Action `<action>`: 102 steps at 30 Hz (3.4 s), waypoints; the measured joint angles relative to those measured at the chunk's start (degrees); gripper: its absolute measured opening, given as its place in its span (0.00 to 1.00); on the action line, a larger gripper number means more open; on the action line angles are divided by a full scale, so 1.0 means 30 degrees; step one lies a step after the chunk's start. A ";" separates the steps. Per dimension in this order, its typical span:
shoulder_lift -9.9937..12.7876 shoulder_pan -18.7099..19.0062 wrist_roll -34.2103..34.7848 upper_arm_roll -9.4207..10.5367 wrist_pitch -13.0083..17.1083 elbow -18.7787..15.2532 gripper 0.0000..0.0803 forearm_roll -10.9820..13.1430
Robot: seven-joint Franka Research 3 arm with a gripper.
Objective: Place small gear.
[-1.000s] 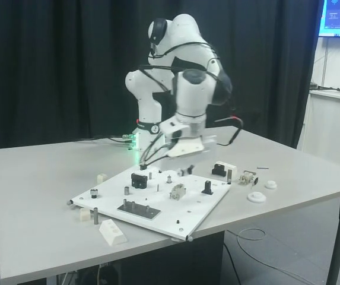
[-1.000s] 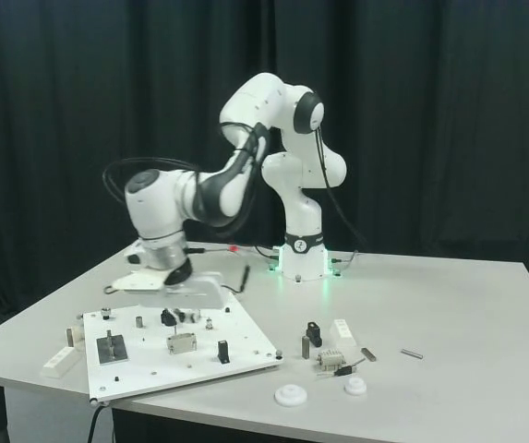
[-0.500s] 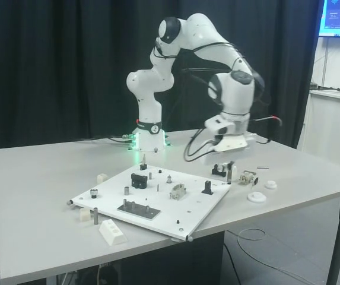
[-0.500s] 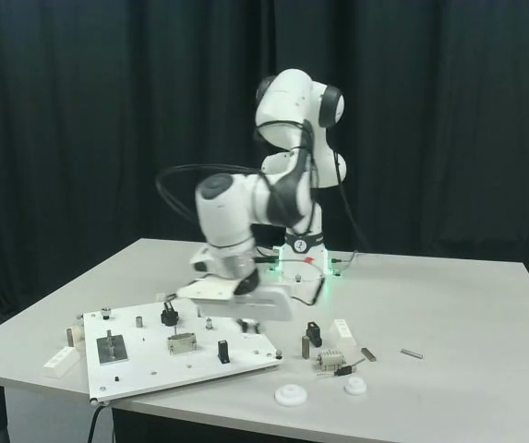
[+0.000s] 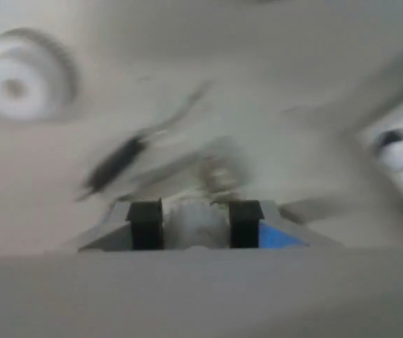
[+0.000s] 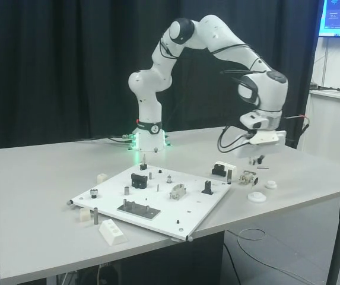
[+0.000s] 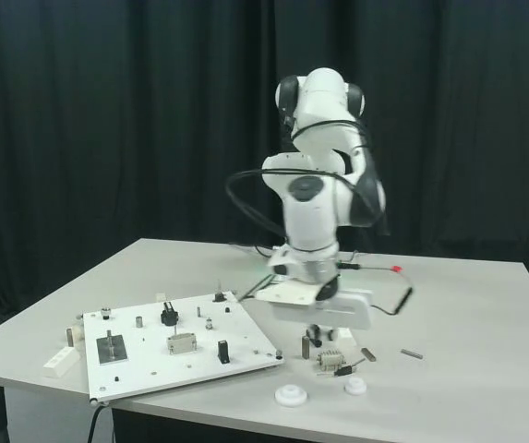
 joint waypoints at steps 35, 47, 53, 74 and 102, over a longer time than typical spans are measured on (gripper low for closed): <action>0.1590 0.4235 0.5002 0.0333 0.5183 -0.1286 0.25 -0.0327; 0.2013 0.4235 0.5181 0.0526 0.5617 -0.1286 0.28 -0.0315; 0.2021 0.4234 0.5240 0.0542 0.5631 -0.1266 0.61 -0.0316; 0.1566 0.4234 0.5553 0.0390 0.5145 -0.1219 1.00 -0.1059; 0.0885 0.4233 0.5915 0.0218 0.4259 -0.1213 1.00 -0.1797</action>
